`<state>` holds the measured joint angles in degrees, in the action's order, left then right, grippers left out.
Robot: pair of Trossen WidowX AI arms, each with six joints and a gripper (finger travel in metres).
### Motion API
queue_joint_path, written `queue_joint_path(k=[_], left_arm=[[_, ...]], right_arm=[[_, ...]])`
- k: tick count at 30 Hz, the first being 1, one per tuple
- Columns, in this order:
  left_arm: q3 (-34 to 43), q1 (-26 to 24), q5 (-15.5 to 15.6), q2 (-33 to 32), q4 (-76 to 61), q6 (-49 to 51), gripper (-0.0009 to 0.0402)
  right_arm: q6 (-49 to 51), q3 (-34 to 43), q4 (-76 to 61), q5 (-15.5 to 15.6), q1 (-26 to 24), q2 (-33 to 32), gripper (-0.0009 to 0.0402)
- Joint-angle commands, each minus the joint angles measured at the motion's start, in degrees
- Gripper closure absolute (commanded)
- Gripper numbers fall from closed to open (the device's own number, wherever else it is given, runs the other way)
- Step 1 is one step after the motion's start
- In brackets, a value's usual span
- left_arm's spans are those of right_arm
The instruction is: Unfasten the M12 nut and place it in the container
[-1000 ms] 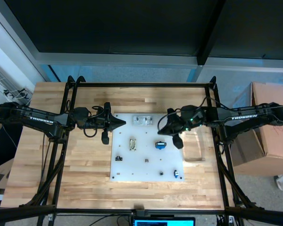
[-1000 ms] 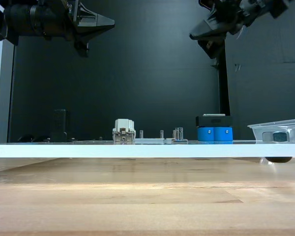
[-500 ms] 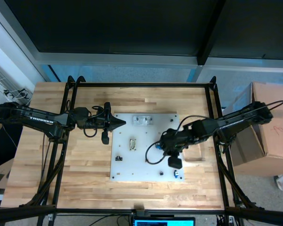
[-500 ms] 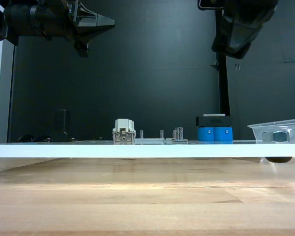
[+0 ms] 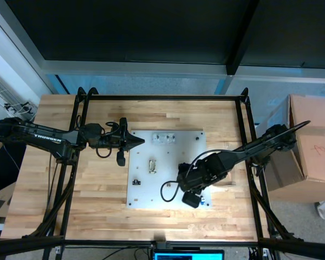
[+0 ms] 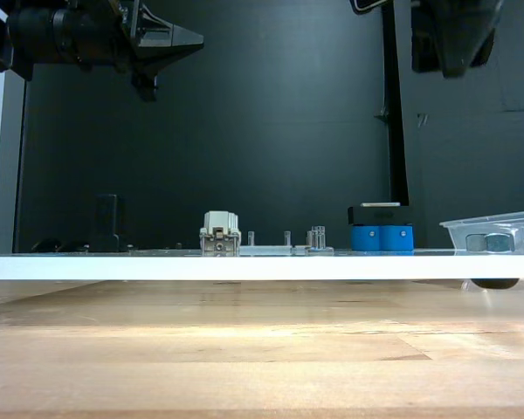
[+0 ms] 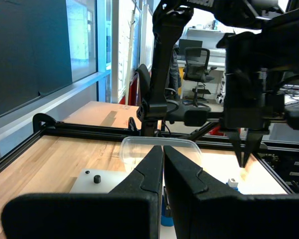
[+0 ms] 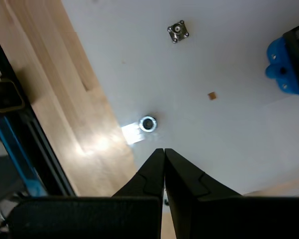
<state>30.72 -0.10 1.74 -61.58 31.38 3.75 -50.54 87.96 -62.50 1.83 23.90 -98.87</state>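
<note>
Fingers (image 8: pixel 150 175) pressed together on both, the right gripper (image 8: pixel 163 150) hovers over the M12 nut (image 8: pixel 143 124), seated on its stud (image 8: pixel 148 123) at the lower-right edge of the white board (image 5: pixel 151 196) in the high view, an approach that next calls for opening and descending; the left gripper (image 5: pixel 141 141) hangs beside the board's upper left.

We see a beige connector (image 5: pixel 151 165) on the white board (image 5: pixel 151 197), a blue block (image 6: pixel 381 237) to its right, and a cardboard box (image 5: pixel 314 143) beside the wooden table (image 5: pixel 86 211).

Open air runs from the right gripper (image 8: pixel 164 149) down to the M12 nut (image 8: pixel 148 123). The blue connector (image 8: pixel 288 69) stands well aside, and the left gripper (image 5: pixel 141 141) hangs high at the white board's (image 5: pixel 146 189) left edge.
</note>
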Motion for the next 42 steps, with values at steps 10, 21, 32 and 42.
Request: queue_joint_path(k=[10, 21, 32, 42], left_arm=[[0.00, 0.02, -0.02, -0.02, 0.00, 0.00, 0.0393], [0.00, 0.02, -0.02, -0.02, 0.02, 0.00, 0.0393], [0.00, 0.02, -0.02, -0.02, 0.00, 0.00, 0.0393], [0.00, 0.02, -0.02, -0.02, 0.00, 0.00, 0.0393]], right_arm=[[-9.29, 4.33, -3.08, -0.70, 2.03, -2.10, 0.0393], [-8.98, 3.34, -3.74, -1.01, 2.51, -2.10, 0.0393], [-7.50, 3.02, -4.33, -2.75, 2.71, -2.51, 0.0381], [-7.08, 2.93, -3.72, -2.71, 3.43, -6.05, 0.0284]])
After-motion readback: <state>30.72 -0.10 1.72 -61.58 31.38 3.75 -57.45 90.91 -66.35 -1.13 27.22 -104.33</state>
